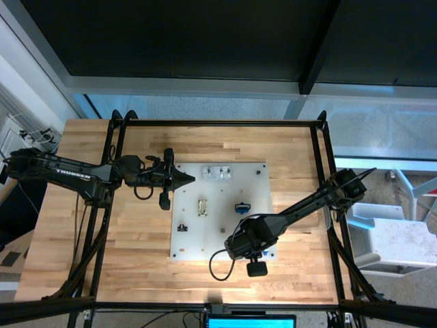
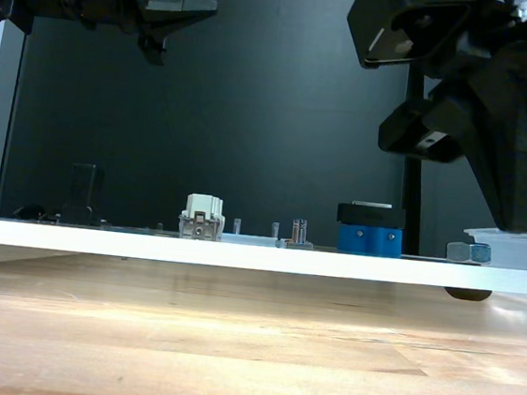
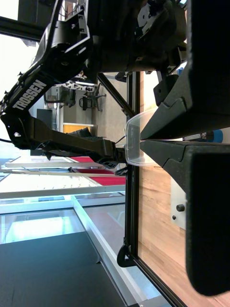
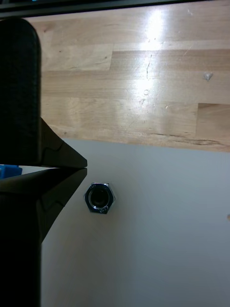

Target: Unfasten the M12 fastener and place in the container

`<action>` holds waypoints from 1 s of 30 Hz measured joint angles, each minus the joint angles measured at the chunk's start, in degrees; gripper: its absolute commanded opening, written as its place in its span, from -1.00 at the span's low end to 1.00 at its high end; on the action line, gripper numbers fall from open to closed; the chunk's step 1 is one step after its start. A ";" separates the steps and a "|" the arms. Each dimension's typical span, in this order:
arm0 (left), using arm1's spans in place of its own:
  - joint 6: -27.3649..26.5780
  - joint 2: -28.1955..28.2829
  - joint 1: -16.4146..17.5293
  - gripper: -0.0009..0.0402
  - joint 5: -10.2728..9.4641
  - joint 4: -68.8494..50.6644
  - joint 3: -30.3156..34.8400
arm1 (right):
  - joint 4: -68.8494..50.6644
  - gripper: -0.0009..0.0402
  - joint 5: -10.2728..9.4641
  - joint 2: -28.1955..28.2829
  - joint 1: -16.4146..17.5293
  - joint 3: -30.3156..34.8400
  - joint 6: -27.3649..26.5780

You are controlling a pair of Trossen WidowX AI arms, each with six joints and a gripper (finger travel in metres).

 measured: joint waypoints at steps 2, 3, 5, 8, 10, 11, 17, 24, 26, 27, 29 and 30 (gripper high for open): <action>0.00 -0.02 0.00 -0.96 0.00 -0.02 0.00 | 1.22 -0.96 0.20 0.00 0.33 -0.81 0.61; -0.02 -0.02 0.00 -0.96 0.00 -0.02 0.00 | 1.79 -0.96 0.20 0.00 0.39 -1.22 1.07; 0.00 -0.02 0.00 -0.96 0.02 0.00 0.00 | 2.43 -0.96 0.35 0.00 0.48 -1.95 1.40; 0.00 0.00 0.00 -0.96 0.02 -0.02 0.00 | 3.13 -0.96 1.14 0.00 0.44 -2.58 1.57; 0.00 -0.02 0.00 -0.96 0.00 0.00 0.00 | 3.80 -0.96 1.29 0.00 0.39 -2.75 1.79; -0.02 0.00 0.00 -0.96 0.00 0.00 0.00 | 3.87 -0.96 1.40 0.00 0.39 -2.75 1.79; 0.00 -0.02 0.00 -0.96 0.00 0.00 0.00 | 2.75 -0.96 4.70 0.02 0.42 -2.78 2.45; 0.00 0.00 0.00 -0.96 0.02 -0.02 0.00 | -2.78 -0.96 21.51 -0.44 0.31 -1.88 7.50; 0.00 -0.02 0.00 -0.96 0.00 -0.02 0.00 | -2.73 -0.96 20.83 -0.50 0.55 -1.84 7.50; -0.02 0.00 0.00 -0.96 0.00 -0.02 0.00 | -2.78 -0.96 20.35 -0.50 0.63 -1.84 7.52; 0.00 0.00 0.00 -0.96 0.02 0.00 -0.02 | -2.73 -0.96 19.02 -0.50 0.61 -1.84 7.65; 0.00 -0.02 0.00 -0.96 0.02 0.00 0.00 | -2.75 -0.96 18.67 -0.50 0.57 -1.84 7.76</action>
